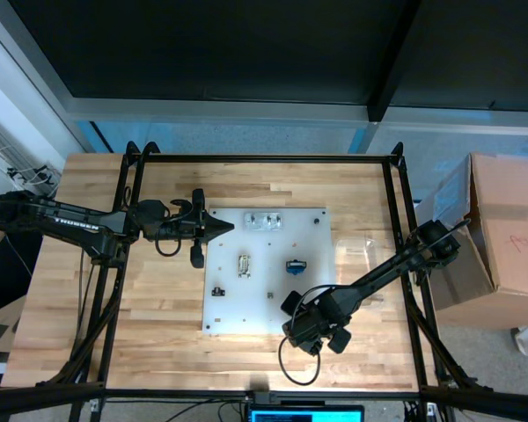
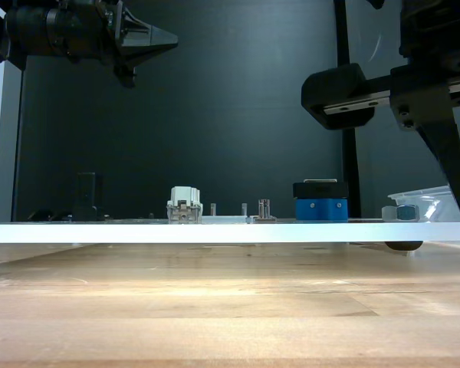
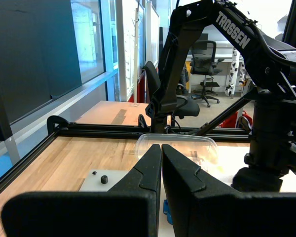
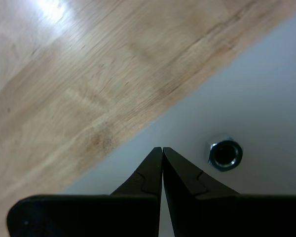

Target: Unfasten the M12 nut and place it in the container

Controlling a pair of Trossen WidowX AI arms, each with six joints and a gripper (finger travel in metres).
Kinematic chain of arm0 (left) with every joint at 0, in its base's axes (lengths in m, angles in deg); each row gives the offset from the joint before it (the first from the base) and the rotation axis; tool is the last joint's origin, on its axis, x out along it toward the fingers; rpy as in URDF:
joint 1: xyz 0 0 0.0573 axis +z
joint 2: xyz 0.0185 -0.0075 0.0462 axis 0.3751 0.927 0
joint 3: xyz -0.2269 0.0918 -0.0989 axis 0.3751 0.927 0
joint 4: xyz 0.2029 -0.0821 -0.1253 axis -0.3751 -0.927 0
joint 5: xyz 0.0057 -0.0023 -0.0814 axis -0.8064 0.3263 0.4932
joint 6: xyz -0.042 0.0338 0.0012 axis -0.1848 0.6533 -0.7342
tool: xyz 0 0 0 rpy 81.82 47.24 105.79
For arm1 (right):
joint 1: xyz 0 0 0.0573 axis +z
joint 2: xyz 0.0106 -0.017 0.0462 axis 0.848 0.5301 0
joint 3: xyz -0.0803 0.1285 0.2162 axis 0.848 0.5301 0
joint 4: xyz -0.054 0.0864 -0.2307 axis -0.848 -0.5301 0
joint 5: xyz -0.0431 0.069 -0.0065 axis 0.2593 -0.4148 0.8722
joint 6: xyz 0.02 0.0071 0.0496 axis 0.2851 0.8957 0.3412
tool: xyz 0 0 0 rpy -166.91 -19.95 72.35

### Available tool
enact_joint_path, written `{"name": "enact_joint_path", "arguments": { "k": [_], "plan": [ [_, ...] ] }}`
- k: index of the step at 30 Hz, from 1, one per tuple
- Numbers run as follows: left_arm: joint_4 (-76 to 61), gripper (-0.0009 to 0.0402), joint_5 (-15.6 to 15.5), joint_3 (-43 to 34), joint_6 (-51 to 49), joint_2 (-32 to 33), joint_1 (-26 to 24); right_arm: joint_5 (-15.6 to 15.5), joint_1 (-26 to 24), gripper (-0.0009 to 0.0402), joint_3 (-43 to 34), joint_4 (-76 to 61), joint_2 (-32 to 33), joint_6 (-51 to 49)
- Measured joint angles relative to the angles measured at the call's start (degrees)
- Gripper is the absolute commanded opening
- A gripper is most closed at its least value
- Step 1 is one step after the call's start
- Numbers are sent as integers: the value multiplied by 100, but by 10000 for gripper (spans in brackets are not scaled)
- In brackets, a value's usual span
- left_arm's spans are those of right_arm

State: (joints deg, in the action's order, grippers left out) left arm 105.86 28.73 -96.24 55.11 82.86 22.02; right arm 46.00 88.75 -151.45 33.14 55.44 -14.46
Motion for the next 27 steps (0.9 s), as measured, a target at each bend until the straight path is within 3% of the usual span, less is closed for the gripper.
{"name": "enact_joint_path", "arguments": {
  "k": [7, 15, 27],
  "plan": [
    [2, 0, 0, 0, 0, 0, 0, 0, 0, 0, 0, 0, 0, -610],
    [2, 0, 2, 0, 2, 0, 0, -2, 4, 0, 0, -33, -22, -417],
    [0, 0, 2, 0, 2, 0, 0, 13, -133, 0, -870, -1239, -245, 3836]
  ]
}}
